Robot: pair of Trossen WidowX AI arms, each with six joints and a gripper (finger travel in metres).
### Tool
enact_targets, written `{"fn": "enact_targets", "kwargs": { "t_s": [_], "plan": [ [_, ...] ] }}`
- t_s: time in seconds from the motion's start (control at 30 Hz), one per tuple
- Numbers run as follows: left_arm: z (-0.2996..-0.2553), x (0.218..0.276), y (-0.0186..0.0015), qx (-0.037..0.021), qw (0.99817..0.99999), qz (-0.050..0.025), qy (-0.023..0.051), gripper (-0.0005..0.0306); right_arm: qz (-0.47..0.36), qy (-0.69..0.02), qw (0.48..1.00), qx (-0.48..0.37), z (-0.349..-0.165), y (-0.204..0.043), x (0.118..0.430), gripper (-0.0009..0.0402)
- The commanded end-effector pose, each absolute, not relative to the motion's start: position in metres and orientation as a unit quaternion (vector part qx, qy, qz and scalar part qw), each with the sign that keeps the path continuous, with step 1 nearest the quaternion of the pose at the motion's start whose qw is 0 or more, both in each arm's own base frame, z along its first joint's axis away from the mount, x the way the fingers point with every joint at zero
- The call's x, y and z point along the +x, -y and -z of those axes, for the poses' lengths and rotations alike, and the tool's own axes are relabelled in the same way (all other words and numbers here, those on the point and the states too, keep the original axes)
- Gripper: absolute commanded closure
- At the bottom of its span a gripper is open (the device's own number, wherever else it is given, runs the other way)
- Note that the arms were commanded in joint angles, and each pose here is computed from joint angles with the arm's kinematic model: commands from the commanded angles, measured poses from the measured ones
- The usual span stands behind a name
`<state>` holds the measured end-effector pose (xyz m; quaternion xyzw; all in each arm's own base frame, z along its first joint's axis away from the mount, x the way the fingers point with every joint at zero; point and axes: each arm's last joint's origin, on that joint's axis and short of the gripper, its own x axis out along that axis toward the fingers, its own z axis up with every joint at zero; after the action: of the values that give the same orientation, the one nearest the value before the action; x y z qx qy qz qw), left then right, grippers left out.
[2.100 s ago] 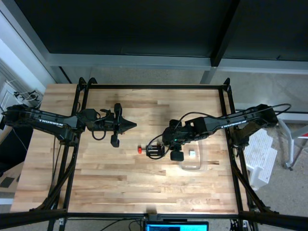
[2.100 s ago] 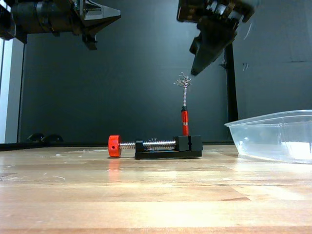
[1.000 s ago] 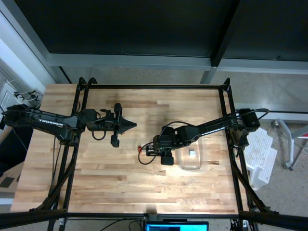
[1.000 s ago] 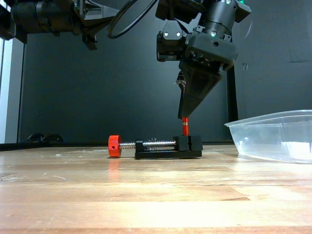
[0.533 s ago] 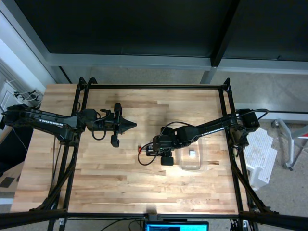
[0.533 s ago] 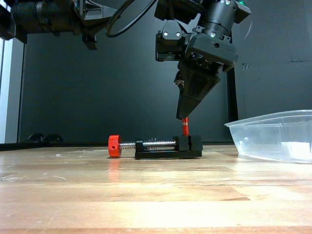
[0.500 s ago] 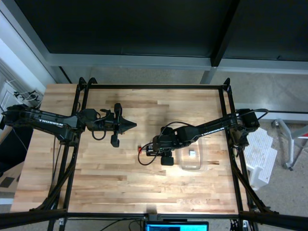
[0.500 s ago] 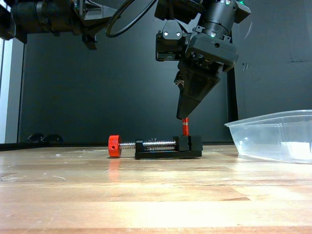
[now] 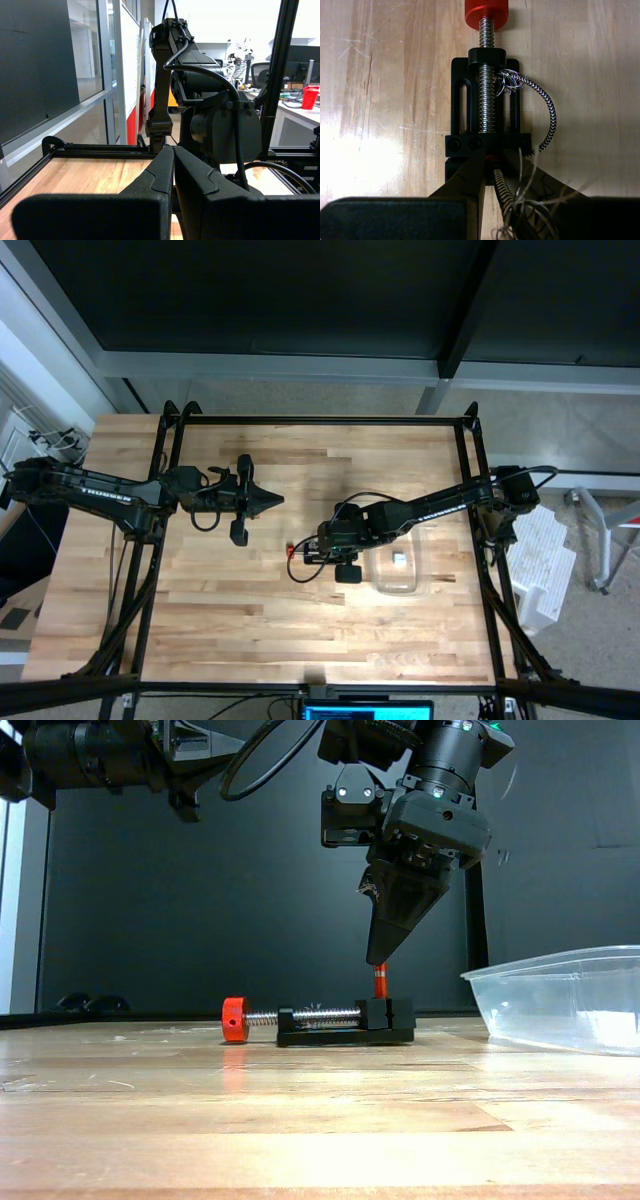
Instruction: Remove the RCA connector from the receptacle and place in the container
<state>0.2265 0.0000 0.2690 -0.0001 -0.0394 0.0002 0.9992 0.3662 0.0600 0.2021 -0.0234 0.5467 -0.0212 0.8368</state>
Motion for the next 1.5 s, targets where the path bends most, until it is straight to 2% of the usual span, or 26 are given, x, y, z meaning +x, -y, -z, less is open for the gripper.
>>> {"fn": "enact_targets", "kwargs": {
  "t_s": [0.03, 0.4, 0.8, 1.03, 1.23, 1.5],
  "plan": [
    [-0.2690, 0.2265, -0.0001, -0.0001, 0.99923, -0.0004, 0.0392, 0.0300, 0.022, -0.546, 0.837, -0.023, -0.202, -0.060, 0.366, 0.0389],
    [-0.2690, 0.2265, -0.0001, -0.0001, 0.99923, -0.0004, 0.0392, 0.0300, 0.021, -0.542, 0.840, -0.022, -0.209, -0.059, 0.363, 0.0393],
    [-0.2690, 0.2265, 0.0000, -0.0001, 0.99922, -0.0002, 0.0394, 0.0300, 0.018, -0.494, 0.869, -0.012, -0.252, -0.056, 0.346, 0.0393],
    [-0.2690, 0.2265, 0.0000, -0.0001, 0.99922, -0.0002, 0.0394, 0.0300, 0.016, -0.493, 0.870, -0.013, -0.269, -0.055, 0.331, 0.0393],
    [-0.2690, 0.2265, 0.0000, -0.0001, 0.99922, -0.0002, 0.0394, 0.0300, 0.010, -0.496, 0.868, -0.015, -0.272, -0.058, 0.315, 0.0393],
    [-0.2690, 0.2265, 0.0000, -0.0001, 0.99923, -0.0002, 0.0392, 0.0300, 0.016, -0.511, 0.860, -0.002, -0.261, -0.059, 0.288, 0.0393]
  ]
}}
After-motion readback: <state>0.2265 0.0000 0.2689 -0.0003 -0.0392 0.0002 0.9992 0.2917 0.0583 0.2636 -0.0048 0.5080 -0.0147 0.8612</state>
